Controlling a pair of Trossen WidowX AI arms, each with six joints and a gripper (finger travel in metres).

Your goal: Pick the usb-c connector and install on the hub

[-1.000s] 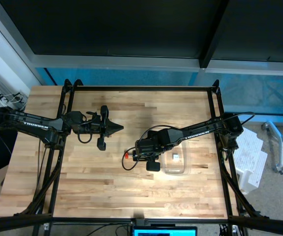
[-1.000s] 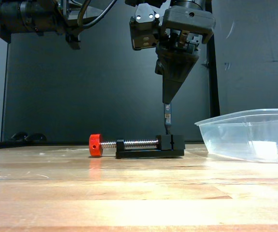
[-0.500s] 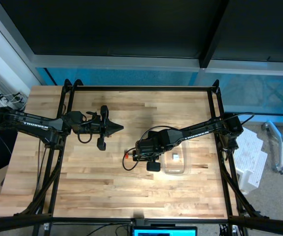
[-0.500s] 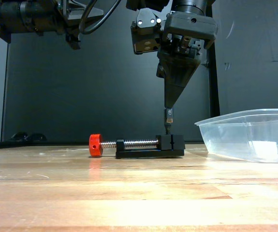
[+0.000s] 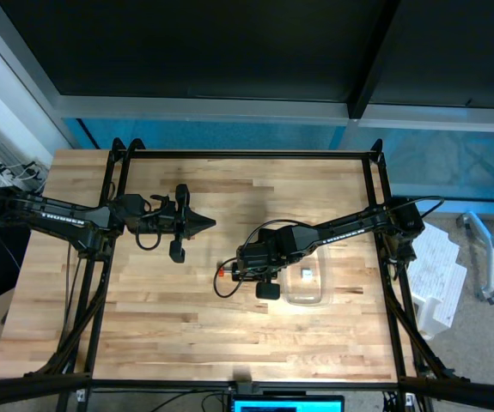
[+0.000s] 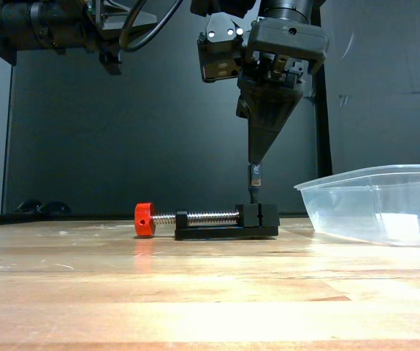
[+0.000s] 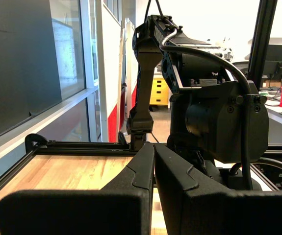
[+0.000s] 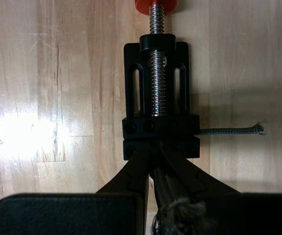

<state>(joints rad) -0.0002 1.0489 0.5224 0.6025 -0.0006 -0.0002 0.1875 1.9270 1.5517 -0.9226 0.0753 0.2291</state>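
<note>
Pale wooden planks are forming the bench [image 5: 186, 318], which is sitting inside a black metal frame [image 5: 247, 154] with a dark wall behind it.

The left pincer [image 5: 205, 223] is hovering over the far left part of the bench, pointing toward the middle and well apart from the other things. In the left wrist view its fingers [image 7: 141, 171] are pressing flat together with nothing between them.

The right arm is reaching in to the middle of the bench, and the right pincer [image 6: 253, 159] is pointing straight down. It is pinching the usb-c connector [image 6: 253, 178] by its upper end, so the connector is hanging upright beneath the fingertips. The plug end is meeting the top of a small black clamp [image 6: 228, 219] that is lying on the bench. Whether the plug is sitting inside a port or only touching there, I cannot tell. The hub itself is not standing out from the clamp's black blocks.

The clamp's threaded screw is ending in a red knob [image 6: 144, 219] on its left side in the low view. A braided cable [image 8: 229, 130] is sticking out sideways from between the clamp's blocks. A clear plastic tub [image 6: 374, 208] is resting just beside the clamp, to its right.
</note>
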